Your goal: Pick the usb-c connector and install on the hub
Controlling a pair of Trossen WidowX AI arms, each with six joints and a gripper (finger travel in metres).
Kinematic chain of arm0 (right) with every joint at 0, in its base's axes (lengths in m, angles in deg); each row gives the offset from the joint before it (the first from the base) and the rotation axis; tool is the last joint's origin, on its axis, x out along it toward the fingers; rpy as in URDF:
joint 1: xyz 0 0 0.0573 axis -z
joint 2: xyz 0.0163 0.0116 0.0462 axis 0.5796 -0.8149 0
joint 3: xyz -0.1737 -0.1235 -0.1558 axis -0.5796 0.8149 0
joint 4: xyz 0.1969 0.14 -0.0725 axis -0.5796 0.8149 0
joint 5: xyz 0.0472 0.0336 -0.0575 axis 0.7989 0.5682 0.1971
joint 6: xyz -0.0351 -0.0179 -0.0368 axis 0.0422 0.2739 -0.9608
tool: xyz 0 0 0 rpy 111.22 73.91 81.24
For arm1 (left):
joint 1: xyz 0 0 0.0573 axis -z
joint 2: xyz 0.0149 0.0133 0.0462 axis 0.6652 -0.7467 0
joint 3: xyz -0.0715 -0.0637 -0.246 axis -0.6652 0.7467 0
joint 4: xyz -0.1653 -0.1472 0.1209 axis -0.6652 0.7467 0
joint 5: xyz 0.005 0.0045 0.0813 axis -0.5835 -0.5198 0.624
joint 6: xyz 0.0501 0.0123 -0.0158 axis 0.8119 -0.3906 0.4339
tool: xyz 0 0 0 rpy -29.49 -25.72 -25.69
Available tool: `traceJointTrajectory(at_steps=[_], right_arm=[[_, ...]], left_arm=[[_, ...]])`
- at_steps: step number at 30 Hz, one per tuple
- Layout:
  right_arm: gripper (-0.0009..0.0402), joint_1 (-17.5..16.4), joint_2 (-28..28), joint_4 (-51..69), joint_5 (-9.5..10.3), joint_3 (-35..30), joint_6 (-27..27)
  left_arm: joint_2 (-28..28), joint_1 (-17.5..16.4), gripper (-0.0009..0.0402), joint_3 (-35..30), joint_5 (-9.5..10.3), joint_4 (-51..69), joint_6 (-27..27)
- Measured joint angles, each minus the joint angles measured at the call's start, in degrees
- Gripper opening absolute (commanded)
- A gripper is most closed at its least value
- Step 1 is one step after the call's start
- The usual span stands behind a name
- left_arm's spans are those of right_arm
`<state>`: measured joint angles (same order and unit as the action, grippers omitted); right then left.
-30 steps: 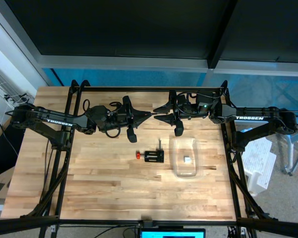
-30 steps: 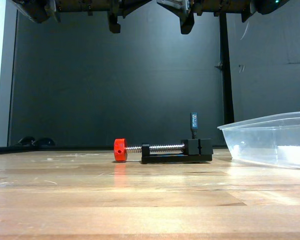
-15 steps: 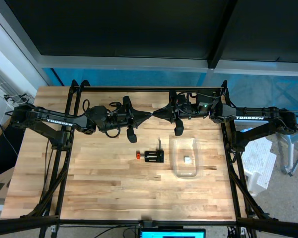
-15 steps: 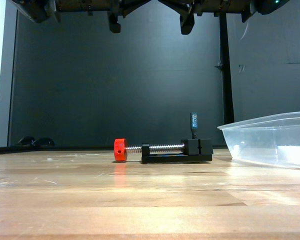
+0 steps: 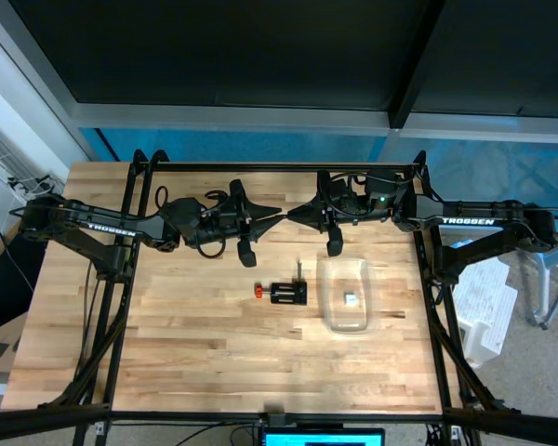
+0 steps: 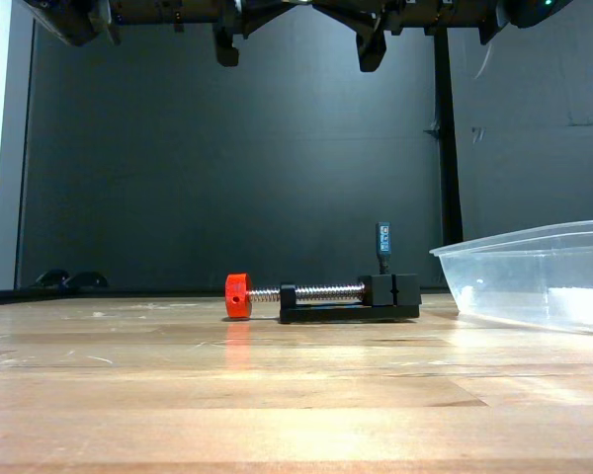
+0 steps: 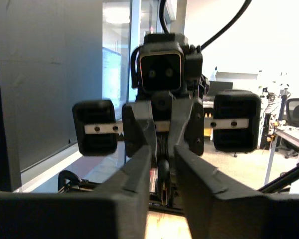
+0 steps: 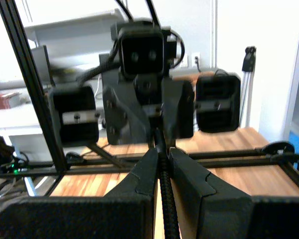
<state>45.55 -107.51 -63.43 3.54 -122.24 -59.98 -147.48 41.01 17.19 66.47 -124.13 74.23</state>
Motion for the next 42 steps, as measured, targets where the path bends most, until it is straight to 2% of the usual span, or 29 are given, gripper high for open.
traceJointTrajectory(at_steps=[5, 9, 12, 15, 17, 20, 22, 26, 30, 32, 42], right_arm=[[0.0, 0.0, 2.0, 4.2, -0.42, 0.0, -0.5], [0.0, 0.0, 3.4, 9.5, -1.29, -0.1, -0.7], [0.0, -0.3, 3.4, 18.8, -2.14, -2.3, -1.9], [0.0, -1.7, 2.4, 26.5, -4.66, -4.9, -3.3], [0.0, -2.6, 1.9, 31.7, -5.44, -6.2, -3.9], [0.0, -4.3, 0.7, 40.3, -8.13, -9.1, -4.4], [0.0, -5.6, -0.6, 45.9, -9.66, -11.1, -4.6], [0.0, -8.2, -3.7, 54.6, -9.88, -15.1, -4.2], [0.0, -11.0, -7.8, 61.5, -14.05, -19.6, -4.3], [0.0, -11.8, -10.3, 65.1, -15.19, -22.1, -4.3], [0.0, -15.2, -21.5, 77.2, -17.0, -34.3, -2.6]], left_arm=[[1.2, 0.0, 0.0145, 1.8, -0.68, 1.8, -1.2], [4.5, 0.1, 0.0147, 4.7, -1.33, 1.5, -1.6], [7.1, 0.1, 0.014, 7.4, -1.38, 1.9, -2.1], [9.2, 0.1, 0.0131, 9.6, -1.46, 3.3, -2.4], [10.2, 0.1, 0.0126, 10.3, -1.51, 5.0, -2.4], [10.4, 0.1, 0.0119, 10.4, -2.6, 8.4, -2.4], [10.4, 0.1, 0.0115, 10.5, -3.15, 10.1, -2.4], [10.6, 0.1, 0.0111, 10.5, -3.23, 10.4, -2.4], [10.6, 0.1, 0.0111, 10.5, -3.3, 10.8, -2.4], [10.6, 0.1, 0.0111, 10.5, -3.32, 10.7, -2.4], [10.5, 0.1, 0.0111, 10.5, -3.32, 10.7, -2.4]])
